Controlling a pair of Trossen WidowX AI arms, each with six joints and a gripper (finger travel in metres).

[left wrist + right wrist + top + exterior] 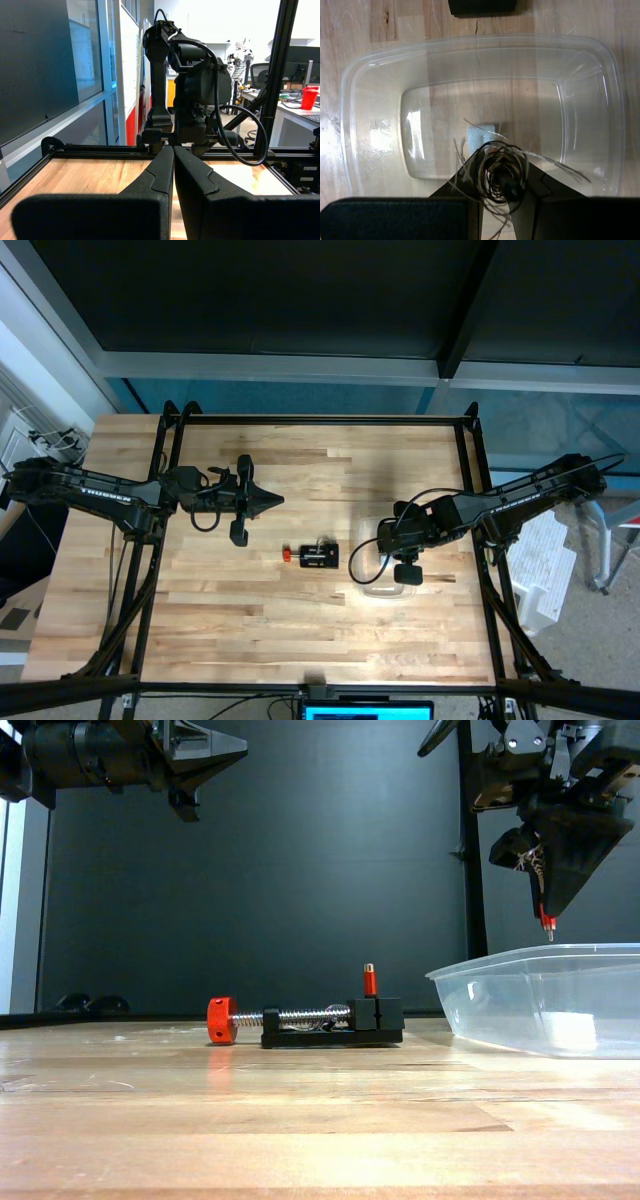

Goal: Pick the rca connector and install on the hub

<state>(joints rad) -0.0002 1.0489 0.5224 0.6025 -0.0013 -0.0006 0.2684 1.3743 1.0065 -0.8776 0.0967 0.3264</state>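
Wood table (300,1120) in foreground; hub (330,1020) lies lengthwise across it, red knob toward the left arm; right gripper (545,898), the nearer, hangs above the clear tray (500,1005) pinching the rca connector (548,927), hub leftward and below; left gripper (173,155) hangs high, fingers together.

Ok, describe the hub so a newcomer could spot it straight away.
On the wooden table, look near the middle, between the left pincer, hanging shut, and the clear tray under the right pincer, which grips the rca connector. The hub is the small black block there; only it has a red knob on a silvery screw.
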